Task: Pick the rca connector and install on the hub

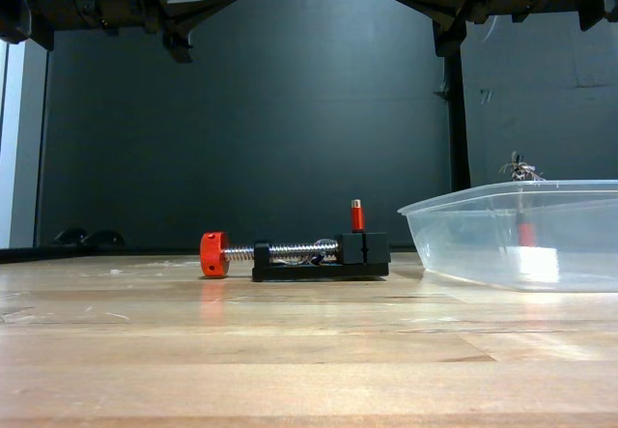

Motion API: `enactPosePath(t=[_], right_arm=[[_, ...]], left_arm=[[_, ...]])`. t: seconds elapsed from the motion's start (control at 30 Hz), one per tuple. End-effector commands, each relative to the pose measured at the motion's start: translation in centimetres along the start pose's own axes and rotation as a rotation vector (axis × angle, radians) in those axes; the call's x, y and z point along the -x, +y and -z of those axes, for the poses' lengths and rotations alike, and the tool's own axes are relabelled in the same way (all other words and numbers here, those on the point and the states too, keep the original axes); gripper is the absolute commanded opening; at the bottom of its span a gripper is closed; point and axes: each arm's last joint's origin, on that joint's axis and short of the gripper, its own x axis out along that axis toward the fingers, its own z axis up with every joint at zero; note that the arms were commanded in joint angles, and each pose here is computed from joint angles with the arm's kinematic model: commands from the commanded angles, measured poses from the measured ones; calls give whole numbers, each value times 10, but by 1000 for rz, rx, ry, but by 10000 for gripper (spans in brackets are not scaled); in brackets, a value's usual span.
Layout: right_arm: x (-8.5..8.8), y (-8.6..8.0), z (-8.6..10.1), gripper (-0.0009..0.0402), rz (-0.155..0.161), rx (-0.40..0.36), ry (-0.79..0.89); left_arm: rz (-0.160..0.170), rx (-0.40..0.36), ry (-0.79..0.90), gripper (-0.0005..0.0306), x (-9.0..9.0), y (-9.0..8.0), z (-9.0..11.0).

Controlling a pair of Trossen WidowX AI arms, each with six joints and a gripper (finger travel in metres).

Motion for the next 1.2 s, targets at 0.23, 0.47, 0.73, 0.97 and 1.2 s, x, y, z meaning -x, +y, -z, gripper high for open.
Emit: enactPosePath(t=[0.23,0.47,0.73,0.97,1.2], right_arm=[[0,0,0,0,-1,-1,0],[0,0,3,0,12,-17,60],[-4,1,-1,0,19,-1,316],[-2,7,0,0,8,2,565],[0,15,-2,0,-3,-1,730]], left_arm=[[0,0,-1,0,0,0,0],[0,0,-1,0,0,0,0],[0,0,-1,0,0,0,0],[0,0,-1,0,0,0,0],[0,0,0,0,0,0,0]])
